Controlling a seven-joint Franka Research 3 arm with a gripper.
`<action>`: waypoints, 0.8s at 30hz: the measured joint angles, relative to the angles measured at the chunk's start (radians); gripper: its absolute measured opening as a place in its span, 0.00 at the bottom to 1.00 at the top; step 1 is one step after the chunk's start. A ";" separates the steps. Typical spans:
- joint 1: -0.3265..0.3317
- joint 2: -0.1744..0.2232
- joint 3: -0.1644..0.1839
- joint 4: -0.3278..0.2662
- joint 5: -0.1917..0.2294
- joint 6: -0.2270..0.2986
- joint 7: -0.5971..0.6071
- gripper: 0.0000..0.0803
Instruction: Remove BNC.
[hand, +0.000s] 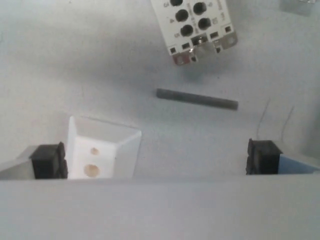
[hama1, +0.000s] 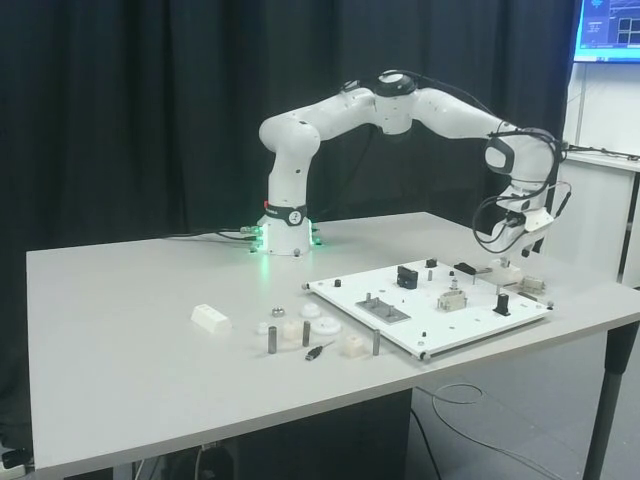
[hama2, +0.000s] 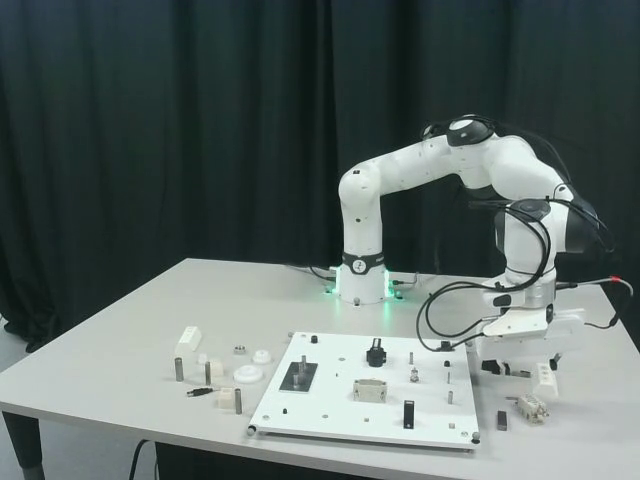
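A small upright metal connector, seemingly the BNC, stands on the white board near its middle right; the wrist view does not show it. My gripper hangs low over the grey table beyond the board's right edge, well away from that connector. In the wrist view the gripper is open wide, with its black fingertips far apart. A white angled bracket with two holes lies on the table between them, close to one fingertip. Nothing is gripped.
A white socket block with black holes and a thin grey bar lie on the table past the gripper. The board also carries a black block, a metal housing and pegs. Loose white parts lie to its left.
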 joint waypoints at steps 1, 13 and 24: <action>0.000 0.000 -0.002 0.000 -0.002 -0.001 0.000 1.00; 0.000 0.000 -0.012 0.003 -0.011 -0.007 0.014 1.00; 0.000 0.000 -0.040 0.008 -0.017 -0.026 0.022 1.00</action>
